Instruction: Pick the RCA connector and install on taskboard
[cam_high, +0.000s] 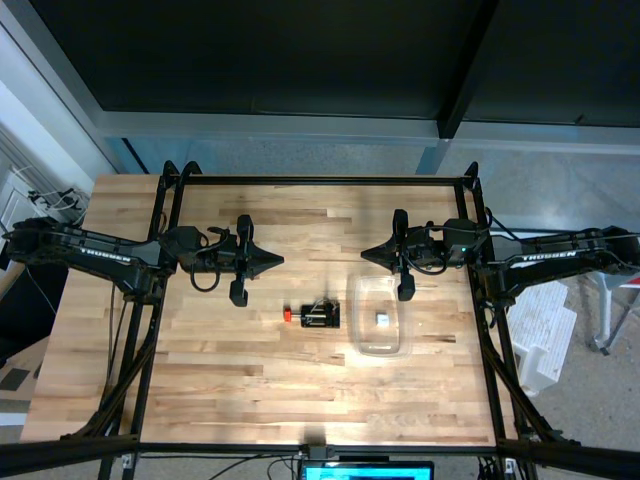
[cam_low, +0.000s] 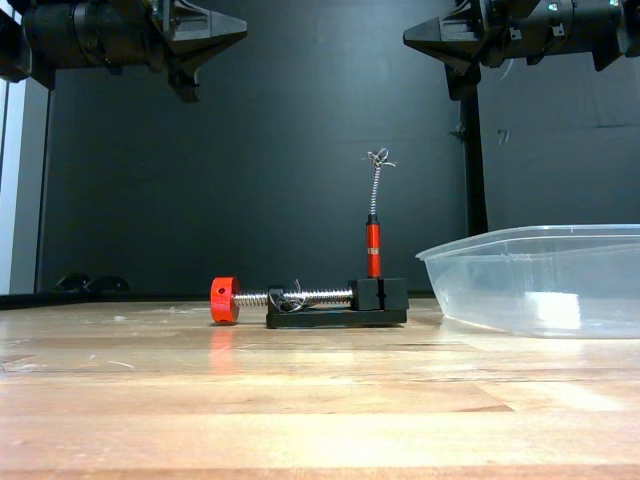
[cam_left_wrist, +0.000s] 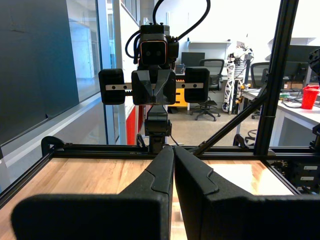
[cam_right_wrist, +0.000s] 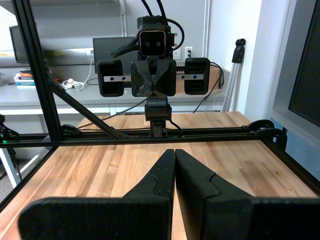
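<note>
Table (cam_high: 200, 380): wooden top, bore everything; both arms held high over its far half.
Clear tray (cam_high: 400, 345): sat right of centre, below the right arm's reach; long axis ran near to far.
Taskboard (cam_high: 322, 317): stood just left of the tray's left wall, apart from it; long axis ran left to right, with the red knob (cam_high: 287, 315) at the left end and a thin upright post (cam_low: 373, 240) at the right end.
Right gripper (cam_high: 368, 253): hung well above the tray's far edge, tips aimed inward to the left; fingers pressed together, holding nothing.
Left gripper (cam_high: 277, 261): hung well above the table, left of and beyond the taskboard, tips aimed to the right; fingers likewise pressed together and empty.
RCA connector (cam_high: 382, 318): lay on the tray floor near its middle, well apart from both grippers and not yet on the taskboard; too small to tell its long axis.
Deciding relation: lay below the right gripper's tips and toward the near edge. Judged the right arm clearly nearer, since the left would have had to cross over the taskboard. Judged the pick to call for parted fingers and a descent inside the tray walls.
</note>
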